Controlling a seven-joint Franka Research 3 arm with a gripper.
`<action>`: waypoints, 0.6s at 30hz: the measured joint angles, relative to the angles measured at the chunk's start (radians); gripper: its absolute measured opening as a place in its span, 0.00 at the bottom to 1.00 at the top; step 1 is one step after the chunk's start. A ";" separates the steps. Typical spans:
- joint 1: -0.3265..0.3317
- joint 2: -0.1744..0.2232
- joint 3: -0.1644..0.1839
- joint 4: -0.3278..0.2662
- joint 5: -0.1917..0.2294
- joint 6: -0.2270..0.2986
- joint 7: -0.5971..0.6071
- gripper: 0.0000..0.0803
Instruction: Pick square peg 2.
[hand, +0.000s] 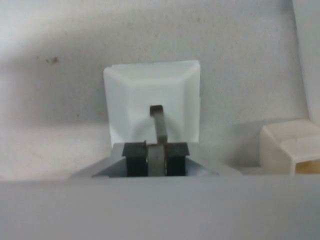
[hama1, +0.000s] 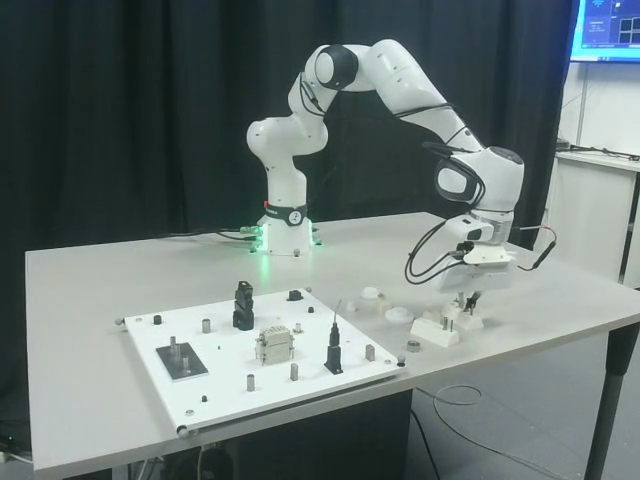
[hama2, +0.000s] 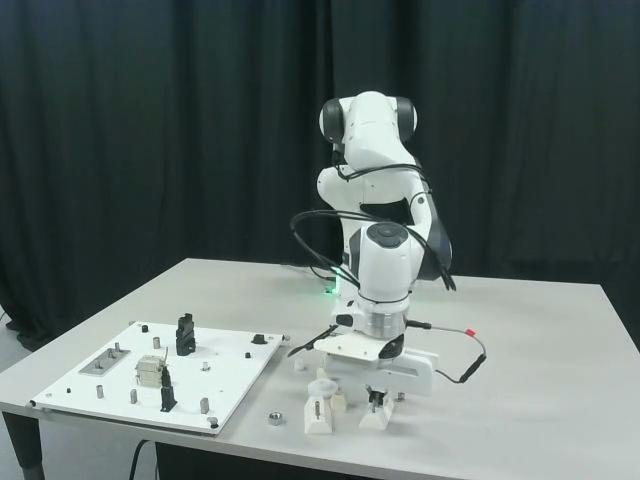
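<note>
My gripper (hand: 156, 159) is shut on a thin grey square peg (hand: 160, 127), with the black pads (hand: 134, 159) pressed on both of its sides. The peg's lower end meets the middle of a white square holder (hand: 135, 90) directly underneath. I cannot tell whether that end sits inside the holder's hole. In the first room view the gripper (hama1: 468, 300) hangs low over the white holders (hama1: 447, 325) near the table's front right edge. From the second room view the gripper (hama2: 378, 398) stands just over one holder (hama2: 374, 417).
A second white holder (hama2: 318, 411) with an upright peg stands beside the first; it also appears (hand: 287, 147) in the wrist view. A white board (hama1: 250, 350) with several parts lies at the left. A loose nut (hama1: 412, 346) and small white round pieces (hama1: 372, 293) lie between them.
</note>
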 joint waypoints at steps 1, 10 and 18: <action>0.000 -0.001 0.000 0.000 0.000 0.000 0.000 0.10; 0.000 -0.014 0.001 0.007 0.008 -0.019 -0.005 0.10; 0.002 -0.036 0.001 0.015 0.014 -0.054 -0.014 0.10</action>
